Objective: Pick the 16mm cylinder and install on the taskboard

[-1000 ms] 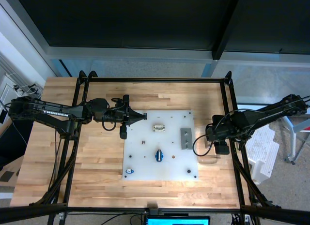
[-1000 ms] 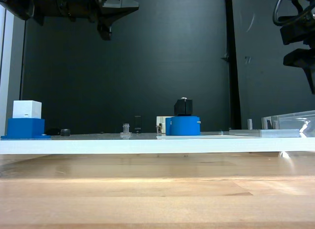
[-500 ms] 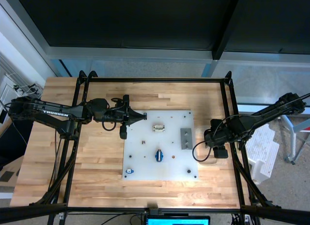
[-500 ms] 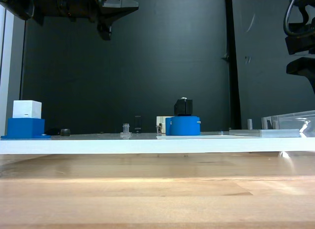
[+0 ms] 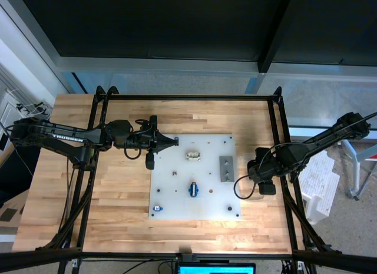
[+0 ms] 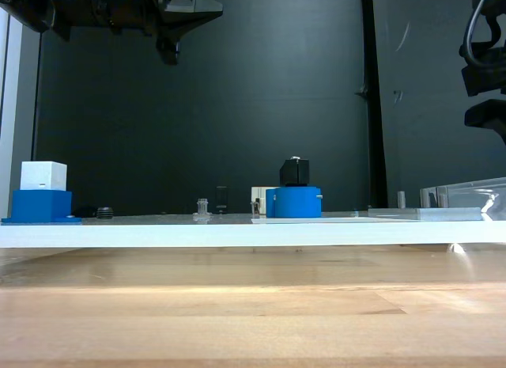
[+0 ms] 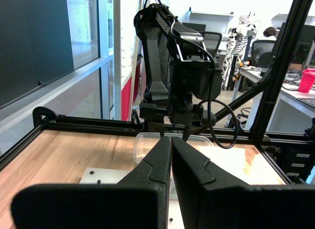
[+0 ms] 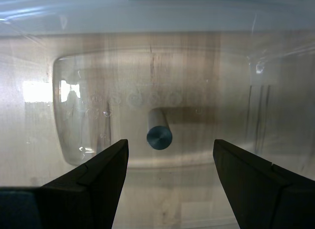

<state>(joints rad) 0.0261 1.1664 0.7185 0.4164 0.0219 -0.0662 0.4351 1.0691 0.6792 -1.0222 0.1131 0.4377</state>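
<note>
Starting with the high view: the taskboard [image 5: 177,194] sits mid-table with the grey block [image 5: 226,168], blue connector [image 5: 193,190] and beige connector [image 5: 192,155] on it. The left gripper [image 5: 171,142] is parked over the board's far-left corner. The right gripper [image 5: 264,181] hangs just off the board's right edge. The cylinder can't be made out here.

Low view: the left gripper [image 6: 207,7] is high up, well clear of the board. The right gripper [image 6: 489,107] is raised above the clear tray [image 6: 466,195] and not touching it.

Left wrist view: the left gripper [image 7: 171,155] has its fingers pressed together with nothing between them. The right arm [image 7: 177,76] shows across the board, pointing down at the tray.

Right wrist view: the right gripper [image 8: 170,155] has its fingers spread wide and is empty. The 16mm cylinder [image 8: 158,130] sits inside the tray, lined up between the two fingers but below them, untouched, with its end face toward the camera.

Progress, as I judge it: nothing is done beyond lining up over the part. Left to do are the descent, the grasp, the lift out of the tray, the carry to the board and the insertion. Which hole takes it, I can't tell.
</note>
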